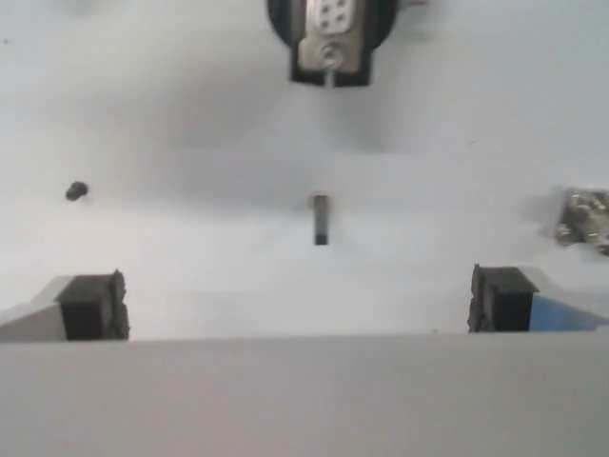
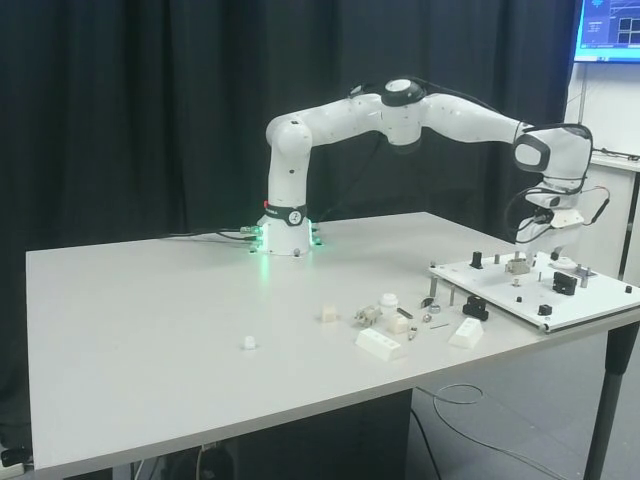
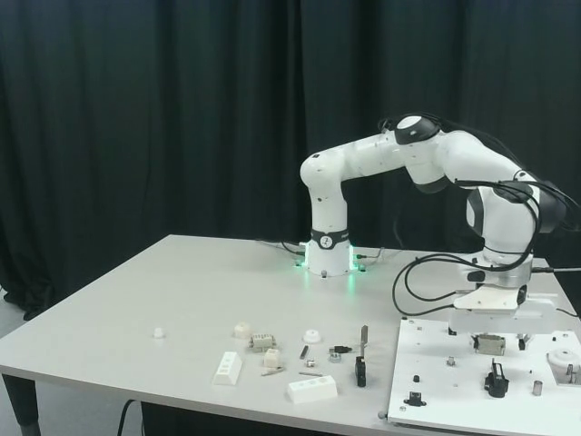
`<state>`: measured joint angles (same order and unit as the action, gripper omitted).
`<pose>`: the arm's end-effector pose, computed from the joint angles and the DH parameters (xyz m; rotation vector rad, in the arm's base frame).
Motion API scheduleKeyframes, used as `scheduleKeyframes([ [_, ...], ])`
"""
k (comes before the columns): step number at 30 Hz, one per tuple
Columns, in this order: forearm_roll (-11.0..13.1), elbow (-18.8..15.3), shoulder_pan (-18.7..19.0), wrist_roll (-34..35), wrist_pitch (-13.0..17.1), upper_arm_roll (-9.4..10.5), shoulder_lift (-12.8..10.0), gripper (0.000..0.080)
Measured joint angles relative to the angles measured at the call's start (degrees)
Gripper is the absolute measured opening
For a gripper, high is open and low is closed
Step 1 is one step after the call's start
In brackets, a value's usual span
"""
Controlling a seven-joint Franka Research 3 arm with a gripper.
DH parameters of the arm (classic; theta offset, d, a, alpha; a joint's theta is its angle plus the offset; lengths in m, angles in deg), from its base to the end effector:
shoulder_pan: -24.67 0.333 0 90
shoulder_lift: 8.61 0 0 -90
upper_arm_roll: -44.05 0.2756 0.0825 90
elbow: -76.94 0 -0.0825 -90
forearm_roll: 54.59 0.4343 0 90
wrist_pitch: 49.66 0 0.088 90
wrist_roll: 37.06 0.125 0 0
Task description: Remove square peg 1.
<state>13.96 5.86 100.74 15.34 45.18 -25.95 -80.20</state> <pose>0.6204 0.4182 0.2031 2.9075 -1.1161 -0.2027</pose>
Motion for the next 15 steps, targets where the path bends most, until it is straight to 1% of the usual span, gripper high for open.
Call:
scheduleKeyframes([
  [8,-1.77,-0.02,0.58,1.34,1.56,1.45,-0.01,0.08],
  [15,-2.4,-0.27,0.63,2.15,2.81,2.44,-0.02,0.08],
])
